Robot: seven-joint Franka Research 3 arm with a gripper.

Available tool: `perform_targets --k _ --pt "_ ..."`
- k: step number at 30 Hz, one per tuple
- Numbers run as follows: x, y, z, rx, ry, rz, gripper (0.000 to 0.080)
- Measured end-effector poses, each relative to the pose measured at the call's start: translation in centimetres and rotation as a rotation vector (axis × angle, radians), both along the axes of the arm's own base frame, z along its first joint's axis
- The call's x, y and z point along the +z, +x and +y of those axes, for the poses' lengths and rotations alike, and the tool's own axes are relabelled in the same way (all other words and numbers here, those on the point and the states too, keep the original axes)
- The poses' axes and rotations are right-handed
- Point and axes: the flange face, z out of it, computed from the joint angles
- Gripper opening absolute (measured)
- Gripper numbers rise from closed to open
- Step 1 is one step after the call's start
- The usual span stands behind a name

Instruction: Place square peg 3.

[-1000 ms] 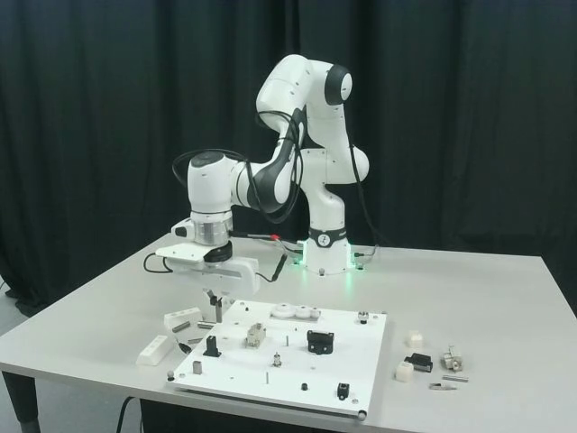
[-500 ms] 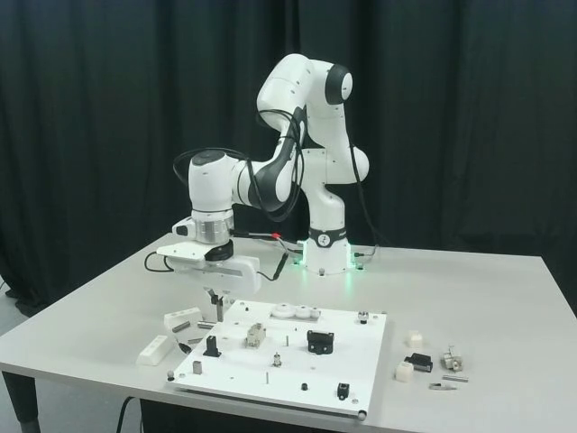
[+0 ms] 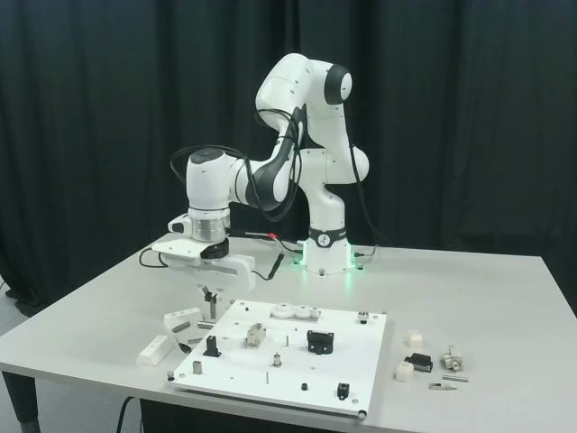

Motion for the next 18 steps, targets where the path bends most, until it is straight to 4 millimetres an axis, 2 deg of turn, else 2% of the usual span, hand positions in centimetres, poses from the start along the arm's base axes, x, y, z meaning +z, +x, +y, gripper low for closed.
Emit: perform_targets --k 10,18 --pt "0.4 -0.5 -3.5 -0.008 -0.073 0.008 0.0106" --pt "-0.4 -1.1 -6.7 0.010 -0.108 0.011 0.0106"
